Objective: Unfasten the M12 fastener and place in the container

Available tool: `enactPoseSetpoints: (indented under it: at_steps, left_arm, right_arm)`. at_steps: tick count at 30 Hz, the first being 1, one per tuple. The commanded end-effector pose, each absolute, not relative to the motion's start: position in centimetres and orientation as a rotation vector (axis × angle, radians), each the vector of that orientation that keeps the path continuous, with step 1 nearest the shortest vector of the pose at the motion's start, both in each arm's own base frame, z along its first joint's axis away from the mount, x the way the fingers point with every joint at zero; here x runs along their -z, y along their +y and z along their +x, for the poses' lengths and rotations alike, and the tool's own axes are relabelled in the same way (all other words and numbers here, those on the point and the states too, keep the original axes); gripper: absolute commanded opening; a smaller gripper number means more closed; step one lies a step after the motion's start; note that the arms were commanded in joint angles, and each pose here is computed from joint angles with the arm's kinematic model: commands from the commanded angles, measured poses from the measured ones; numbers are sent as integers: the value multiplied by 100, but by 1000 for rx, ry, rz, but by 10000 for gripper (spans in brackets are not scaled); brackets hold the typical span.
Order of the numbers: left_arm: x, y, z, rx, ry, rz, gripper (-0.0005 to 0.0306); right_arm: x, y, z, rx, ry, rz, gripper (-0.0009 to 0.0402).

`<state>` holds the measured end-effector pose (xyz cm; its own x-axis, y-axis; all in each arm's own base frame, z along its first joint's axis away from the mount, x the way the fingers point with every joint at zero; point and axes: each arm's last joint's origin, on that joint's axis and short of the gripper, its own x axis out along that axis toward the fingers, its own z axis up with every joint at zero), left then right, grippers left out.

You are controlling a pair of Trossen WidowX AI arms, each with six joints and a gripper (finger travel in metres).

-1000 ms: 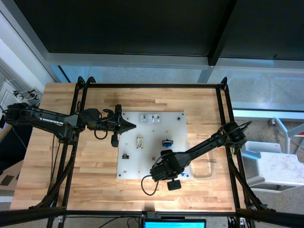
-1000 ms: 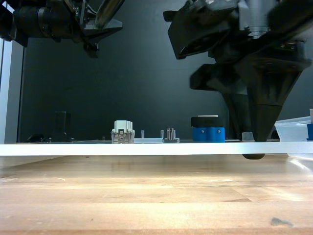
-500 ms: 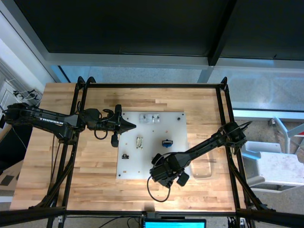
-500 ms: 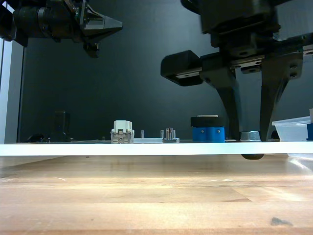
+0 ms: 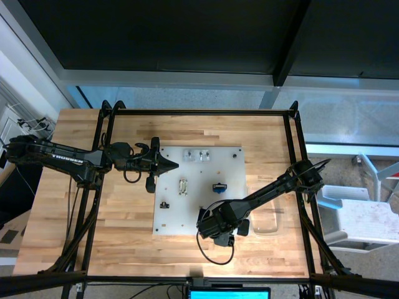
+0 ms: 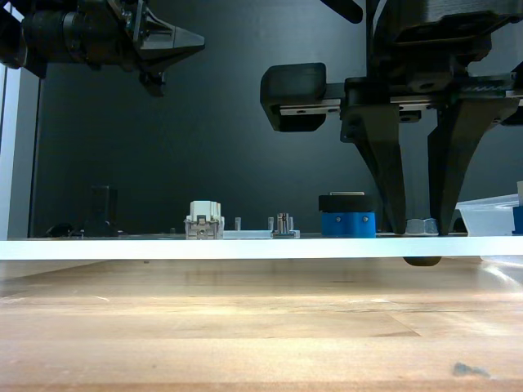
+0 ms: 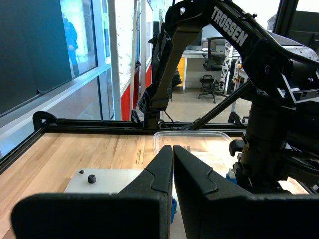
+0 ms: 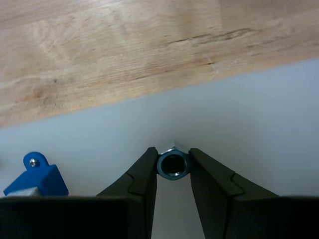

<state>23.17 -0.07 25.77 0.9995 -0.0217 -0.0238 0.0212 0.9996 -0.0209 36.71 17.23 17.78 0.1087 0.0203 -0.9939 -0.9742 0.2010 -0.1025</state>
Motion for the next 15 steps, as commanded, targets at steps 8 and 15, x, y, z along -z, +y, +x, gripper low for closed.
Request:
enactPoseSetpoints:
  at_steps: [8,15]
  left_arm:
    - [-2577,-7,2317,22,24,-21,0]
    - [-2577,-7,2317,22,24,-21,0]
  right_arm:
    - [-1774,1719,3669,-993,1206,-1087,54]
    - [-1774,1719,3670,-993,1206,-1087,160]
